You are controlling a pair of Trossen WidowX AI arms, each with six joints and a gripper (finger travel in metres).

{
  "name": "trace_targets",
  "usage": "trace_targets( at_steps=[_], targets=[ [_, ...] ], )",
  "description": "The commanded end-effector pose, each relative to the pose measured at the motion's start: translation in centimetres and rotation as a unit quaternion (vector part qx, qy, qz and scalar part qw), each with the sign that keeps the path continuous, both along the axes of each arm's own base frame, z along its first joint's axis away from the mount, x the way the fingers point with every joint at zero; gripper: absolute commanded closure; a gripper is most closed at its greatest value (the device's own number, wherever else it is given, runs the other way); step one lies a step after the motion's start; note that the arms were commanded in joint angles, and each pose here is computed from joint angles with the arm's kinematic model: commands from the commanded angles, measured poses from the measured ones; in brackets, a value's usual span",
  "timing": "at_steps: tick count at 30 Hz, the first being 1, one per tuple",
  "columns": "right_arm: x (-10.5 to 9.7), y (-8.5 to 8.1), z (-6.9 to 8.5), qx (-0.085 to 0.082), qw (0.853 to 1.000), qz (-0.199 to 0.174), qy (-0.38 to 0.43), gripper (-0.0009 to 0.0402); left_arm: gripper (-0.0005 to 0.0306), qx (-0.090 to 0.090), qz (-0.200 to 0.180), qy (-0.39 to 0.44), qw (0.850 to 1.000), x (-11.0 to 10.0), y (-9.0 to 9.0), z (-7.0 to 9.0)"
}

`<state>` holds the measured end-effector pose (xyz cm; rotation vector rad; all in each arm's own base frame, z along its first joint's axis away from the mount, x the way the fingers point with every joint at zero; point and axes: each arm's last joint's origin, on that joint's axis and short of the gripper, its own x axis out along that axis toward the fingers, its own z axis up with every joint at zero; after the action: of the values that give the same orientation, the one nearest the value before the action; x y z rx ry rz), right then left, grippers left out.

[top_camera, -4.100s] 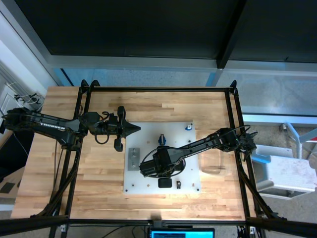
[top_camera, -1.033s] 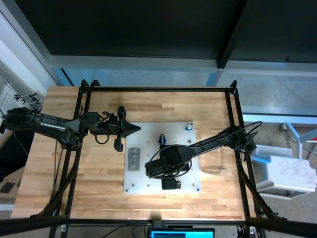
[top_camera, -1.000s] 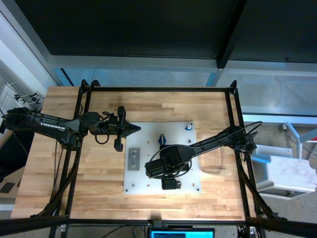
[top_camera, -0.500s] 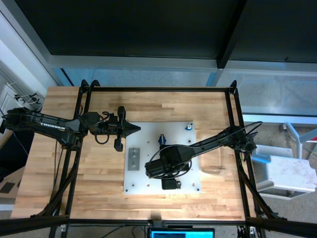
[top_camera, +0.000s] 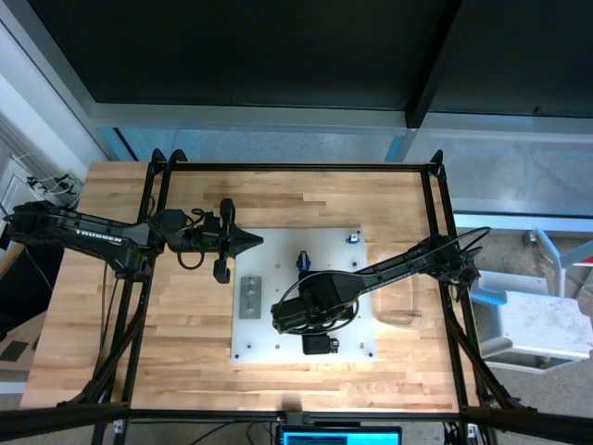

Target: Pick the HAN10E connector and install in the HAN10E hub

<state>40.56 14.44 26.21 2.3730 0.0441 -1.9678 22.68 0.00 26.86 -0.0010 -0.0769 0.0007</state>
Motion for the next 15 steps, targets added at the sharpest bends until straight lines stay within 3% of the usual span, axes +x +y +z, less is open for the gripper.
trace_targets(
  at_steps=[1,15],
  targets=[
    [0.01,0.02,0.0,0.0,1.0,0.0,0.0,0.0098,0.03,0.0,0.0,0.0,1.0,0.0,0.0,0.0],
    [0.01,0.02,0.0,0.0,1.0,0.0,0.0,0.0098,0.03,0.0,0.0,0.0,1.0,0.0,0.01,0.0]
  ],
)
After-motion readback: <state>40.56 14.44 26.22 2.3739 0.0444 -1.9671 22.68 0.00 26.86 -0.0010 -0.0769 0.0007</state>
